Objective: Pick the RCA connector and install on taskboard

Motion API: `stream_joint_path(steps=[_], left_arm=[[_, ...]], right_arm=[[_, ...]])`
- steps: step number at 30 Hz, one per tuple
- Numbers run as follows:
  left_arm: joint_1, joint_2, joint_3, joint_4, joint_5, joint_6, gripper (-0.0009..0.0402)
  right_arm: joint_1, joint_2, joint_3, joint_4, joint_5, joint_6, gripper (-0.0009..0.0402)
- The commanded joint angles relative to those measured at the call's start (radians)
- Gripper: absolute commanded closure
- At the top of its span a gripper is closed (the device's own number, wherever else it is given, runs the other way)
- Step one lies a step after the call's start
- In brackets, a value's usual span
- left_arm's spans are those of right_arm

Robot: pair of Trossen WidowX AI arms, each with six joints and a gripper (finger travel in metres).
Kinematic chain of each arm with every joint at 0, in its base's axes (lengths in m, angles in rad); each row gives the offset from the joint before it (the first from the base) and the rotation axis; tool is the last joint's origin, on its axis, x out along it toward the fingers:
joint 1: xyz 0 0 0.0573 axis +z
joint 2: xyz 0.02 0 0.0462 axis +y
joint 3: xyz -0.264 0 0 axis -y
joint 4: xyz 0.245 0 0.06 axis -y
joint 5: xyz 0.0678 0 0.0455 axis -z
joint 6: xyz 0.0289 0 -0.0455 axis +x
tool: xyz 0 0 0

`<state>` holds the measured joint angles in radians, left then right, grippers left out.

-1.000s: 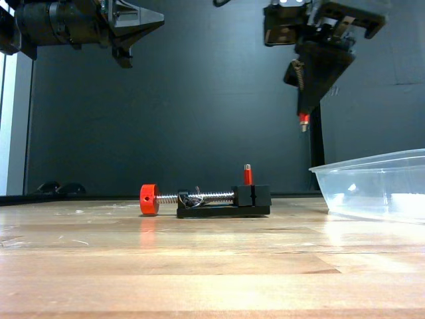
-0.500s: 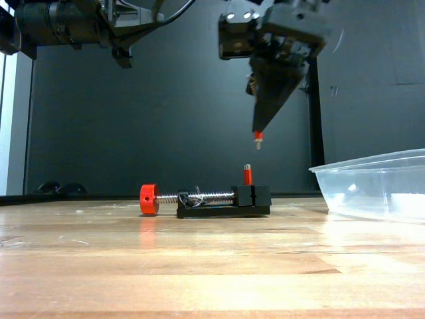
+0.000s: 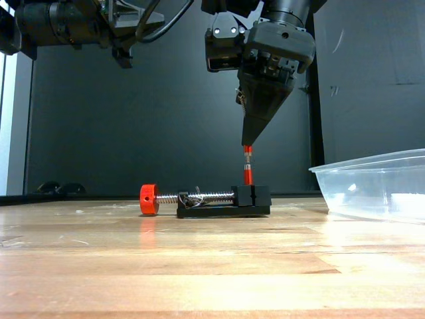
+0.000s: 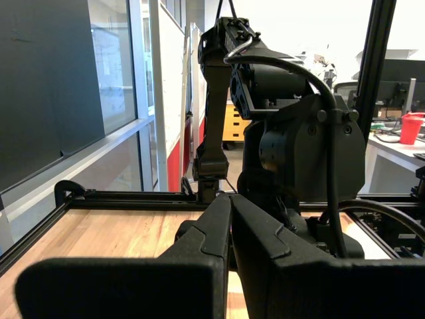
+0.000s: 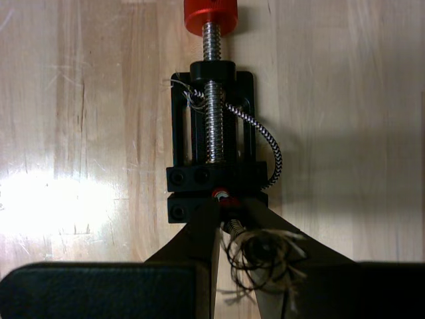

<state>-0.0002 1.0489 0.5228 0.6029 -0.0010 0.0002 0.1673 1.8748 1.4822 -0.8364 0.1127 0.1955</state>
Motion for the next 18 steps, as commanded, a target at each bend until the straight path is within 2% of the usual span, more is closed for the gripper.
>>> stream_joint_path(steps=[1,18], left_arm=[[0.0,0.0,0.0,0.0,0.0,0.0,0.0393],[0.0,0.0,0.0,0.0,0.0,0.0,0.0393]], right_arm=[[0.001,-0.001,-0.005,0.016,0.0,0.001,0.0393],[0.001,-0.001,-0.028,0.032,-0.003,0.004,0.0393]])
